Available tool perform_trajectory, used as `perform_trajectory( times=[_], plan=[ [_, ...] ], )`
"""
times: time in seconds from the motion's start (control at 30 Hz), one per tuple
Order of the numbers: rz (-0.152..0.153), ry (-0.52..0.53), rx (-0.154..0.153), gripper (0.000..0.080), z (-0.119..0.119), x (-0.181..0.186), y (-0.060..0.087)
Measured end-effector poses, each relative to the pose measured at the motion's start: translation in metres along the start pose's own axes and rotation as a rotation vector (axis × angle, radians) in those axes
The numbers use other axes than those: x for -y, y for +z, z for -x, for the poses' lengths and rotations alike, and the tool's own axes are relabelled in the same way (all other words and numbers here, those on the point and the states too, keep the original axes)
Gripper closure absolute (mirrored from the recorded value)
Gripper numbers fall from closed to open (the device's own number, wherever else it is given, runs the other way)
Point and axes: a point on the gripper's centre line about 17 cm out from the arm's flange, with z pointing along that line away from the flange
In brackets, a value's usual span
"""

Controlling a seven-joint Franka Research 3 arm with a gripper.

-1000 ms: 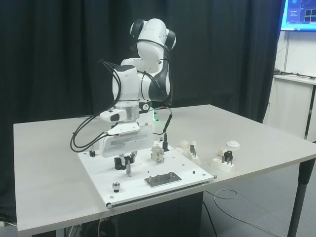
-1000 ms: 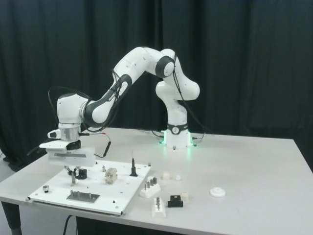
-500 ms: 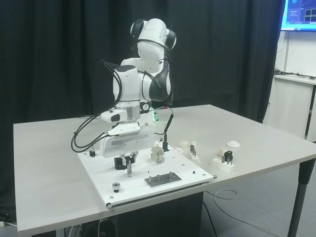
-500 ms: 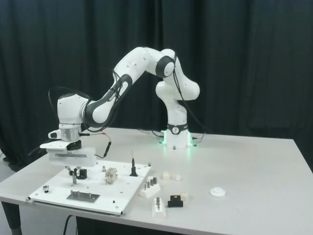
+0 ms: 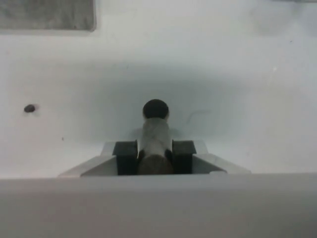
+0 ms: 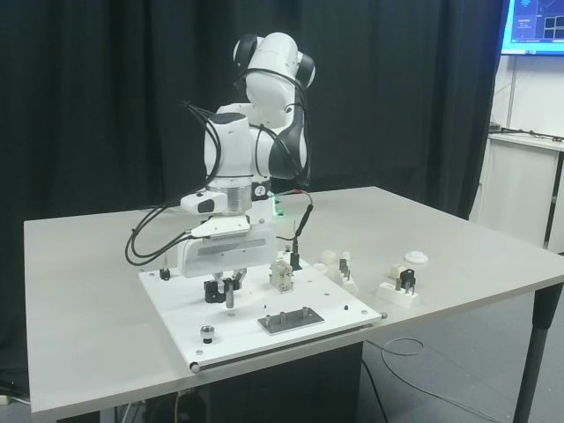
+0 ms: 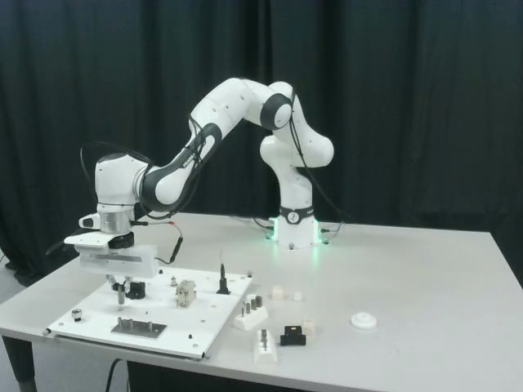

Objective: Insert round peg 4.

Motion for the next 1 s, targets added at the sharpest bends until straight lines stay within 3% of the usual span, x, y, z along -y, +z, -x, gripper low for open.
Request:
perform_trajectory(
  times=[0.4, 1.0],
  plan=[
    [0.009, 0.017, 0.009, 0.0659, -0.004, -0.003, 0.008],
    [-0.005, 0.034, 0.046, 0.0659, -0.004, -0.001, 0.011]
  ],
)
